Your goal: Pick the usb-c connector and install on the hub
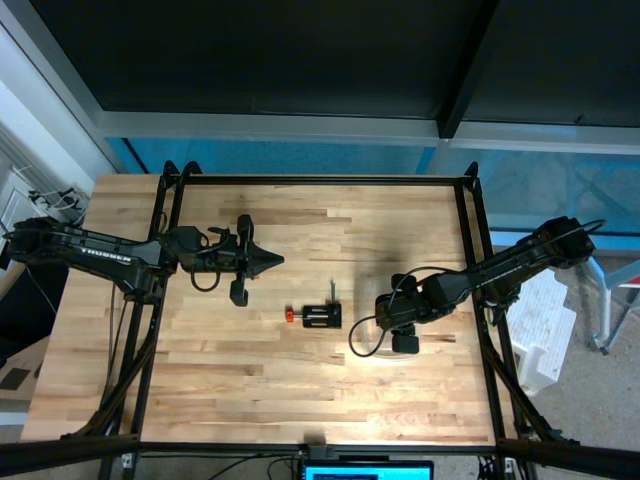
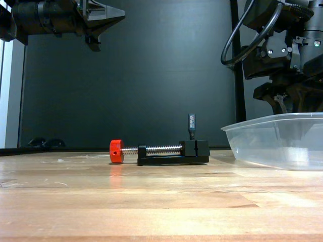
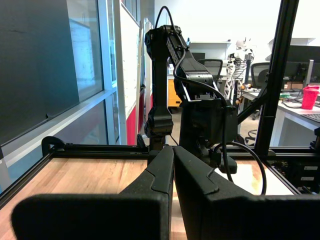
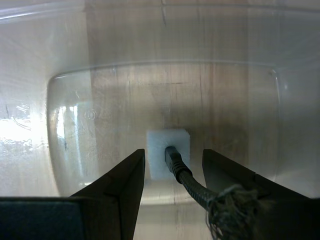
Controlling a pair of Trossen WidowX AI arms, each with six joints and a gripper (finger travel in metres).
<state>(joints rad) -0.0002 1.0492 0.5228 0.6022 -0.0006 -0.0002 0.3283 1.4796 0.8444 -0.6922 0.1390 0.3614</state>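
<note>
Right wrist view looks down into a clear plastic tub (image 4: 65, 125), where the usb-c connector (image 4: 172, 159) rests with its tip on a white foam block (image 4: 159, 145) and its braided cable (image 4: 197, 192) trails back toward the camera. The right gripper (image 4: 173, 153) hangs over it with jaws spread; one finger is on each side of the connector, with a gap showing on both sides. Low view shows a small black vise (image 2: 171, 152) with a red knob (image 2: 116, 151) on the wooden table (image 1: 250, 380), just beside the tub. It grips the hub (image 2: 192, 122), which stands upright. The left gripper (image 1: 272, 260) hovers high above the table, well apart from the vise, with its jaws pressed together on nothing.
</note>
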